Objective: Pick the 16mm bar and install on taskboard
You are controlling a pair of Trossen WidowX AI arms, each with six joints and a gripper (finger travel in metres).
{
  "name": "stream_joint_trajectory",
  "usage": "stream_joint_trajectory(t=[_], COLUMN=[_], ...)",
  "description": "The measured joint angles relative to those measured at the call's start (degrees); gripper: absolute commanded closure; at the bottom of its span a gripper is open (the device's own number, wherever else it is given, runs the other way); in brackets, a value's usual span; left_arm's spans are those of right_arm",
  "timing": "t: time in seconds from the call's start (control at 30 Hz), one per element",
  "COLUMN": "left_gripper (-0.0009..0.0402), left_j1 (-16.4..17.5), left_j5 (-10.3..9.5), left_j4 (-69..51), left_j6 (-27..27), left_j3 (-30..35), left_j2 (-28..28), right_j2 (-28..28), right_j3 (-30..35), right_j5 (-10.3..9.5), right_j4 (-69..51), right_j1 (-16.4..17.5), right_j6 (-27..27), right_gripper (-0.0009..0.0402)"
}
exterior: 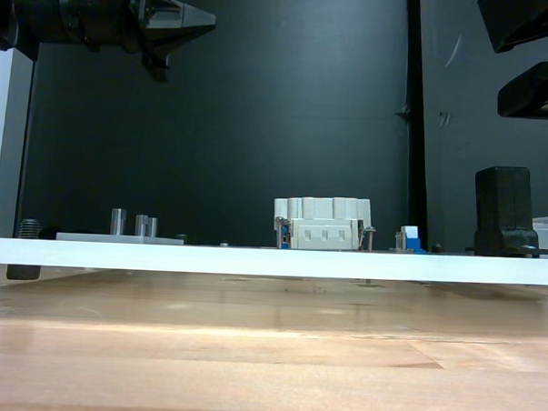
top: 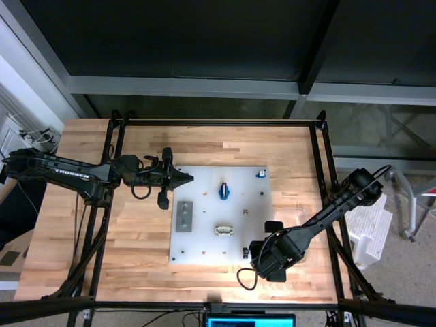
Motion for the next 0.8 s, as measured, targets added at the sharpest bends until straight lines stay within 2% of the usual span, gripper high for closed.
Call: stream_joint_trajectory(t=[0.23, 0.6, 0.8], left_gripper=[0.0393, 0.0393, 0.0393], left_j1=[0.0, 0.0, 0.0], left_j5=[0.0, 0.0, 0.0], left_j4=[0.02, 0.02, 0.02], left_j6=[0.02, 0.02, 0.0], left_j3=[0.0, 0.02, 0.0], left_j2=[0.0, 0.0, 0.0], right_j2=[0.63, 0.81, 0.83], right_j3=[0.0, 0.0, 0.0], right_j5=[1.07, 1.33, 1.4], right_j4=[0.94, 1.92, 2.16], right_j1=[-0.02, -0.11, -0.11], right_j6=[-0.79, -0.85, -0.85], right_gripper=[0.0382, 0.038, 0.0345])
